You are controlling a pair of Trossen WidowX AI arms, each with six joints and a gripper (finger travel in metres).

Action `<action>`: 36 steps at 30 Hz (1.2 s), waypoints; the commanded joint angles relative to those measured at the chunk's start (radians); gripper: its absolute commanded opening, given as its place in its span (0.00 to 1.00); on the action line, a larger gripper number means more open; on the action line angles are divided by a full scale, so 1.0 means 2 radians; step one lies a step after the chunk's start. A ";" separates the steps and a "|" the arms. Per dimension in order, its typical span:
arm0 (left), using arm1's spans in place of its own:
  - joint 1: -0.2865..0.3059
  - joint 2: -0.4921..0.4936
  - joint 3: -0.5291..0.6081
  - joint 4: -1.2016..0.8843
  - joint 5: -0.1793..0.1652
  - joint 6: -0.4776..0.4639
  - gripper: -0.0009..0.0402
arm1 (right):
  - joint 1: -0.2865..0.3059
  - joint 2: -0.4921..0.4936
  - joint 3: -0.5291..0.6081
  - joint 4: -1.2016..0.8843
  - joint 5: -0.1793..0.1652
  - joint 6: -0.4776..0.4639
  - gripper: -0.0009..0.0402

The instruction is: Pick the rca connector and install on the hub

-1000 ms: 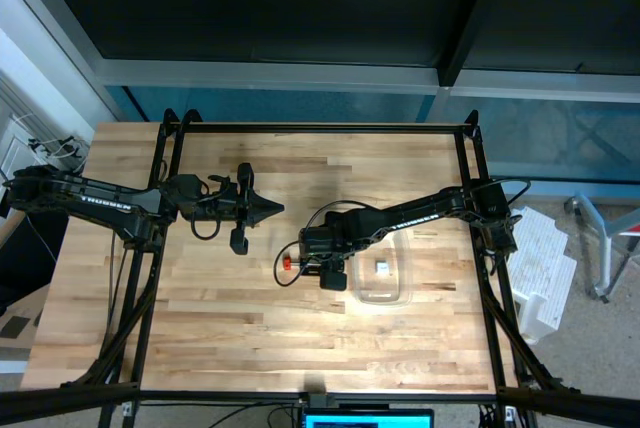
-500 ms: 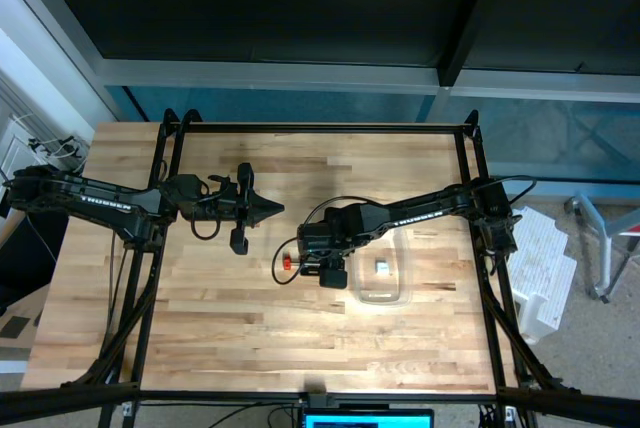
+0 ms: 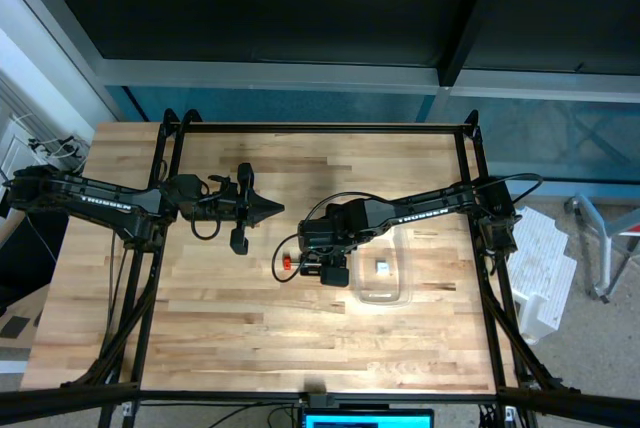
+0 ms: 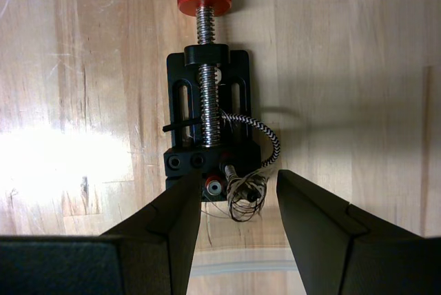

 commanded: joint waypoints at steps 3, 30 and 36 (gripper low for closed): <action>0.000 0.000 0.000 0.000 0.000 0.000 0.02 | 0.000 0.000 0.000 0.000 0.000 0.000 0.38; 0.000 0.000 0.000 0.000 0.000 0.000 0.02 | 0.000 0.021 -0.001 -0.004 -0.001 0.045 0.38; 0.000 0.000 0.000 0.000 0.000 0.000 0.02 | 0.000 0.034 -0.001 0.005 -0.001 0.048 0.38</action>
